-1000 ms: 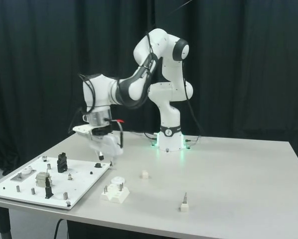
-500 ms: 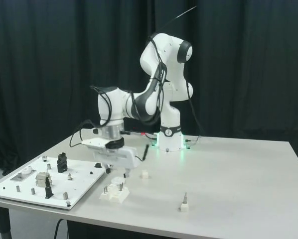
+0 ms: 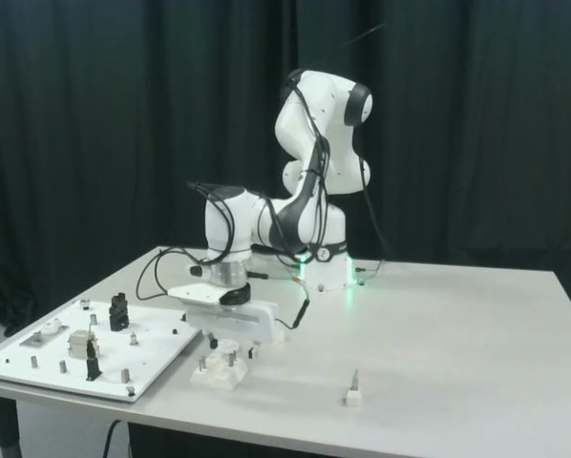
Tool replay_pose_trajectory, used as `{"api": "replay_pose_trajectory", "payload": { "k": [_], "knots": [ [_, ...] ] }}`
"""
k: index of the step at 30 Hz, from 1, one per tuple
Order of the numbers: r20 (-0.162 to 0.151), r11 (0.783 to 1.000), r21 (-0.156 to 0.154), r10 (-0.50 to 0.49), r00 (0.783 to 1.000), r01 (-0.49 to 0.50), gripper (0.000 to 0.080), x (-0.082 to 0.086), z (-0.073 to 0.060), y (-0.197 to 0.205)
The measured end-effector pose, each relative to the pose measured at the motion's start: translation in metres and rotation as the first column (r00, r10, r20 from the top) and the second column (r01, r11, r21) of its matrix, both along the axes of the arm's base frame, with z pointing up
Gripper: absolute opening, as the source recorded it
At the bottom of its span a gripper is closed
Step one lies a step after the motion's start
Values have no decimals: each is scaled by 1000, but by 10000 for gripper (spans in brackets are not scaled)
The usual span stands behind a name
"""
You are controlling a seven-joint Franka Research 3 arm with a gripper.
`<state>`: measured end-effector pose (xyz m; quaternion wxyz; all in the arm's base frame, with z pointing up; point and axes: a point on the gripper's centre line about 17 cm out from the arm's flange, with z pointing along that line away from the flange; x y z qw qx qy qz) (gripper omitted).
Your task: Pick square peg 2.
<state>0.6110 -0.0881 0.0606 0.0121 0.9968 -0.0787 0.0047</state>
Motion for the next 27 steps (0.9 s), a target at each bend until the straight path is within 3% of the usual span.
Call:
{"api": "replay_pose_trajectory", "payload": {
  "k": [27],
  "knots": [
    [-15,1000,18,1,1000,0,790,-6,-28,-3]
  ]
}}
